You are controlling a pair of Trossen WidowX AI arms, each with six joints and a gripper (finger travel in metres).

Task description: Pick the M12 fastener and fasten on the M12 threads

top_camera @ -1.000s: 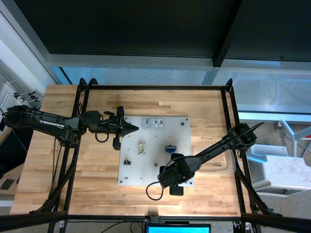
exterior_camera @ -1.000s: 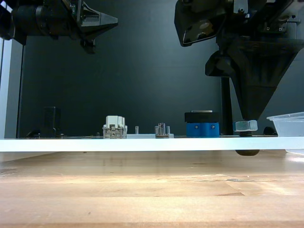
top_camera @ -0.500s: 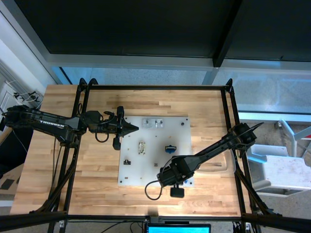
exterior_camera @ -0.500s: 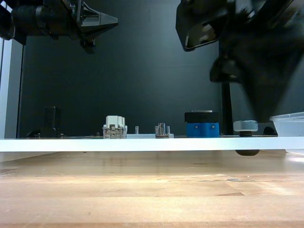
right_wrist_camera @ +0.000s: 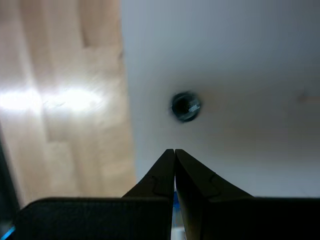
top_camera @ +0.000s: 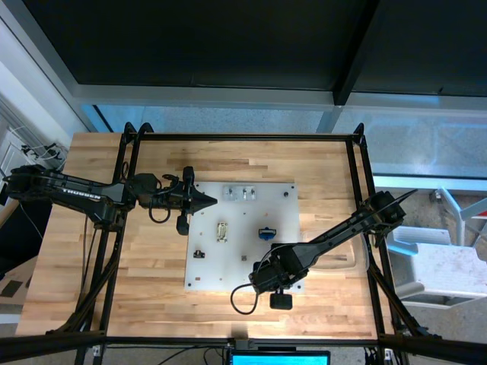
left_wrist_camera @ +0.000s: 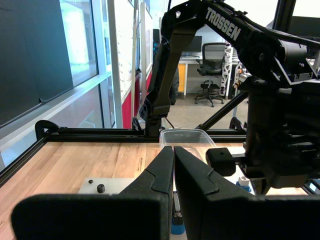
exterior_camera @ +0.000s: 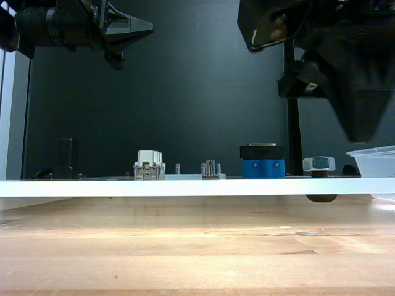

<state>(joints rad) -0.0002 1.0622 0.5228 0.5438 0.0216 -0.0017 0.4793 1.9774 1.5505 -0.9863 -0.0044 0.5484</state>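
The small silver M12 fastener (exterior_camera: 319,163) sits on its short black stud (exterior_camera: 319,174) at the white board's (exterior_camera: 154,186) near right edge. From above it shows as a small dark ring (right_wrist_camera: 186,106) on the white board (right_wrist_camera: 240,60), just ahead of the fingertips. My right gripper (exterior_camera: 364,134) hangs above and slightly right of the nut, not touching it. Its fingers (right_wrist_camera: 162,172) are shut with nothing between them. In the high view the right gripper (top_camera: 275,275) covers that spot. My left gripper (top_camera: 209,201) is shut and hovers high at the board's far left edge.
A blue connector block (exterior_camera: 263,168) with a black cap stands left of the nut. A clear tray (exterior_camera: 373,161) lies to its right, off the board (top_camera: 346,262). A grey connector (exterior_camera: 149,166) and a small metal part (exterior_camera: 210,169) stand mid-board.
My right gripper has lifted off the nut and shifted slightly right and toward the near edge. The nut stays on its stud. The left arm has not moved.
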